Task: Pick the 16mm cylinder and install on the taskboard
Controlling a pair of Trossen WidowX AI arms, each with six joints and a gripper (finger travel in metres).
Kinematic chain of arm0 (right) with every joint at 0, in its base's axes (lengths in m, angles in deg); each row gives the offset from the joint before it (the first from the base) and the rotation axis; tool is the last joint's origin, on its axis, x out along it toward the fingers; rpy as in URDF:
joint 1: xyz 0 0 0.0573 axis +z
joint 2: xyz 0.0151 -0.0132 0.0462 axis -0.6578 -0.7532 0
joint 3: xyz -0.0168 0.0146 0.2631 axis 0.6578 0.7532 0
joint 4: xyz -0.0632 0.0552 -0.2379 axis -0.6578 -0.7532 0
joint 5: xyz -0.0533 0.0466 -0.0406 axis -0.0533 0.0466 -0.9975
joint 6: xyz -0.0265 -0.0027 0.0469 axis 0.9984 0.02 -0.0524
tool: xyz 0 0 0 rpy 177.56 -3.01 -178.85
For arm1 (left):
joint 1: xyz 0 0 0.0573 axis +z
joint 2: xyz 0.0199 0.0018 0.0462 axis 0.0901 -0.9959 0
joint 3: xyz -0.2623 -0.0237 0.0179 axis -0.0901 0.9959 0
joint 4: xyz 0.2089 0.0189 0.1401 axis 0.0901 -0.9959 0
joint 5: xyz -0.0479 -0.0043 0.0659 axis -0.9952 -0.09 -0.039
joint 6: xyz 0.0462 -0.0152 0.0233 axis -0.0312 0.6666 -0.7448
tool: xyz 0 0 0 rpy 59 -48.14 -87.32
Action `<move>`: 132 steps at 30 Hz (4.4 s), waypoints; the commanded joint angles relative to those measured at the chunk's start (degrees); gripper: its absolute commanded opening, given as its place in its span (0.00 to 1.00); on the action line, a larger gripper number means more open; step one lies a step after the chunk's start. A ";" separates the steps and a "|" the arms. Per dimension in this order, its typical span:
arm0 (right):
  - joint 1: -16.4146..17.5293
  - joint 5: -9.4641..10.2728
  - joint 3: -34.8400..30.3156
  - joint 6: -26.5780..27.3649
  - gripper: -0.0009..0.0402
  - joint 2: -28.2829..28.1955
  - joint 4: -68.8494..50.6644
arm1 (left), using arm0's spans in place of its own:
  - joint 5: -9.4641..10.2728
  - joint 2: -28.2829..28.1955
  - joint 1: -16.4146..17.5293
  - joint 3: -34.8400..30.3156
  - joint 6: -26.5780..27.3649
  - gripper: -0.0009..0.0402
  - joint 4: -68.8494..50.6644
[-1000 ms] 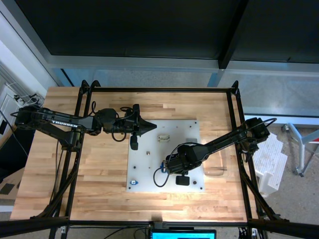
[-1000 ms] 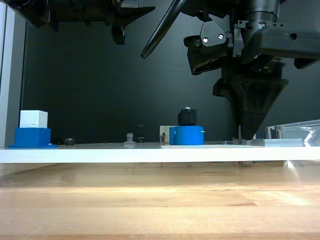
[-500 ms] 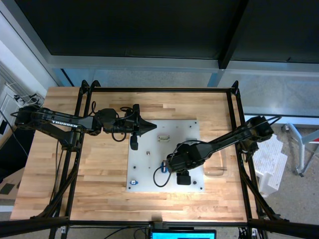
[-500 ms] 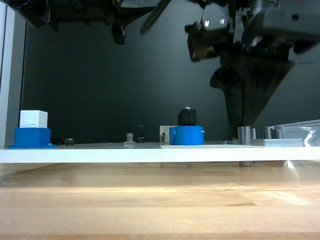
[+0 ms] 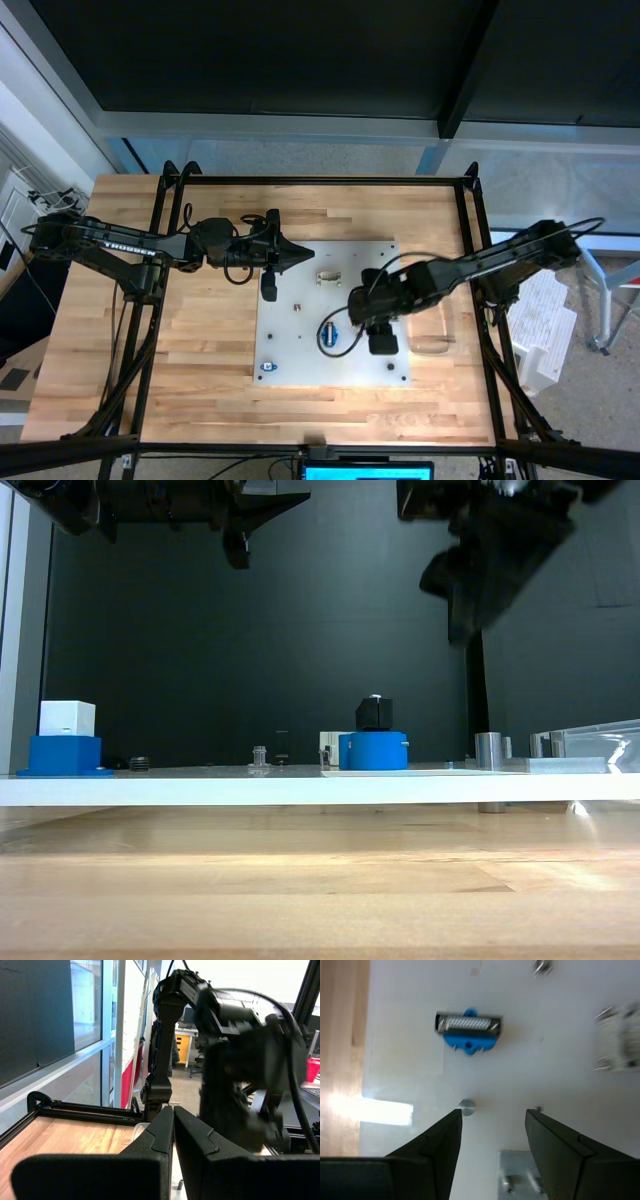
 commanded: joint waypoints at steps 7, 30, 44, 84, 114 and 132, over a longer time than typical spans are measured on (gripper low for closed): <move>-5.18 0.31 0.90 6.67 0.24 9.55 0.50 | 0.00 -0.02 0.00 -0.02 -0.02 0.02 0.00; -16.20 5.97 27.32 9.16 0.02 34.86 45.77 | 0.00 -0.02 0.00 -0.02 -0.02 0.02 0.00; -20.31 8.59 35.91 8.13 0.02 39.15 61.13 | 0.00 -0.02 0.00 -0.02 -0.02 0.02 0.00; -16.33 5.84 38.10 8.74 0.02 39.39 62.77 | 0.00 -0.02 0.00 -0.02 -0.02 0.02 0.02; -16.33 5.86 38.10 8.74 0.02 39.39 61.75 | 0.00 -0.02 0.00 -0.02 -0.02 0.02 0.00; -16.33 5.86 38.10 8.74 0.02 39.39 61.75 | 0.00 -0.02 0.00 -0.02 -0.02 0.02 0.00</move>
